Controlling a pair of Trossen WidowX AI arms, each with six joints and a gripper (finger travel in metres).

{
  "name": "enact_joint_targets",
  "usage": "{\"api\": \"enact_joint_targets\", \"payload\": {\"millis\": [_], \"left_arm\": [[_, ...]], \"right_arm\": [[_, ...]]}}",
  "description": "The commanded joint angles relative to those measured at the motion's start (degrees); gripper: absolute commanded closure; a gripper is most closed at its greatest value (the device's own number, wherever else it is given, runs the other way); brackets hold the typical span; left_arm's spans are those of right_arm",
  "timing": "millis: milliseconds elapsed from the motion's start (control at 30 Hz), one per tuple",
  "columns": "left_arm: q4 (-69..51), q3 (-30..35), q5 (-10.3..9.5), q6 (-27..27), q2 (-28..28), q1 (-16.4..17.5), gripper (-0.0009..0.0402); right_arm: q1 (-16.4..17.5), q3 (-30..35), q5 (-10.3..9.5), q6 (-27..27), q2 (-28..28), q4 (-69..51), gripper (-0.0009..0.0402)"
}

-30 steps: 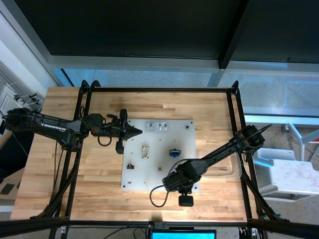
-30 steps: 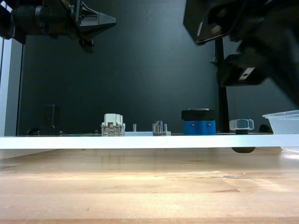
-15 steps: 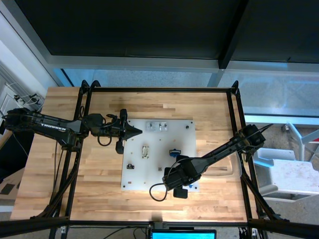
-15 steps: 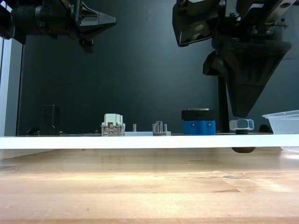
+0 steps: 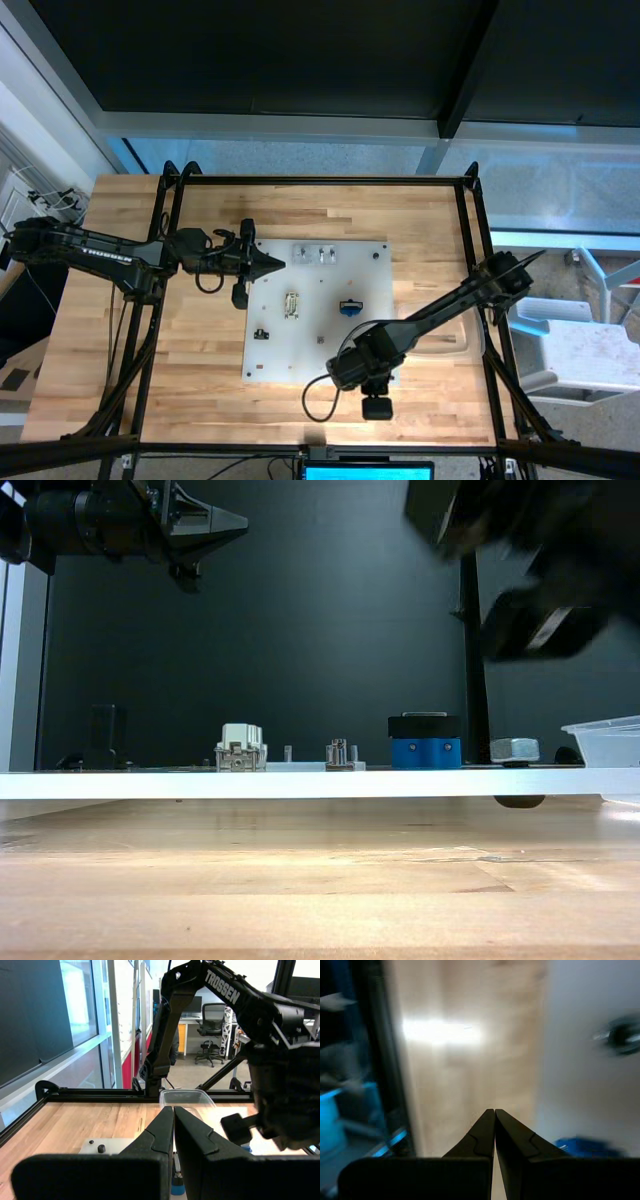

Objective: Pick the M12 fastener and fasten on the M12 threads

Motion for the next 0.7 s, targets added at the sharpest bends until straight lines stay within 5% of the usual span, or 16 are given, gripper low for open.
{"api": "enact_joint_targets", "payload": {"millis": [33,433,700], "left_arm": [[0.00,0.00,0.02,0.00,0.00,0.00,0.0393],[-0.02,0.00,0.02,0.00,0.02,0.00,0.0393],[-0.02,0.00,0.02,0.00,0.02,0.02,0.0393]], "right_arm": [[-0.15,0.02,3.65,-0.02,-0.07,-0.79,0.0393],[-0.15,0.00,21.35,3.17,-0.39,-1.46,0.0393],[-0.13,-0.55,24.41,4.68,1.09,-0.11,0.0393]]}}
